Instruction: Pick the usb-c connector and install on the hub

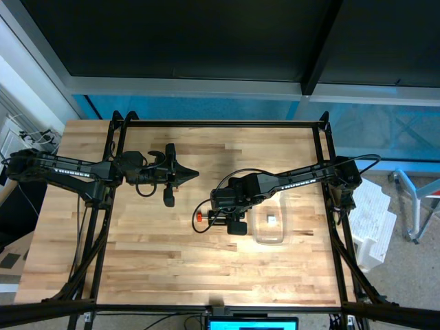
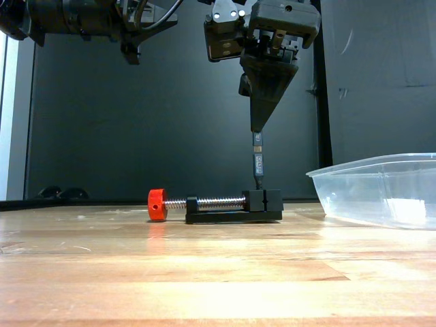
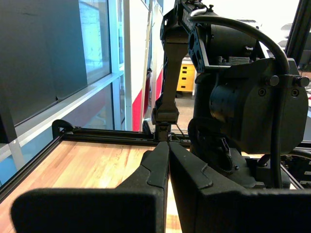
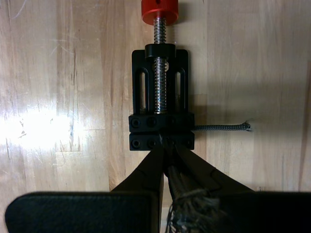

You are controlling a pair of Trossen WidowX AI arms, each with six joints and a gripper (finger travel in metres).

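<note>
The hub (image 2: 231,206) is a low black block with an orange-red cap (image 2: 157,204) and a threaded screw, lying on the wood left of the tray. My right gripper (image 2: 257,129) points straight down over the hub's right end, shut on the usb-c connector (image 2: 257,161). This thin dark-grey plug hangs upright with its lower tip at the block's top slot. From the right wrist, the fingers (image 4: 154,162) converge at the hub (image 4: 161,124). From above, the right gripper (image 1: 237,218) covers part of the hub (image 1: 218,216). My left gripper (image 1: 194,174) is parked at the back left, shut and empty.
A clear plastic tray (image 1: 278,237) sits just right of the hub, with a small pale square piece (image 1: 272,219) inside; its wall (image 2: 381,187) is near the gripper. A braided cord end (image 4: 223,127) lies beside the hub. A black frame borders the table.
</note>
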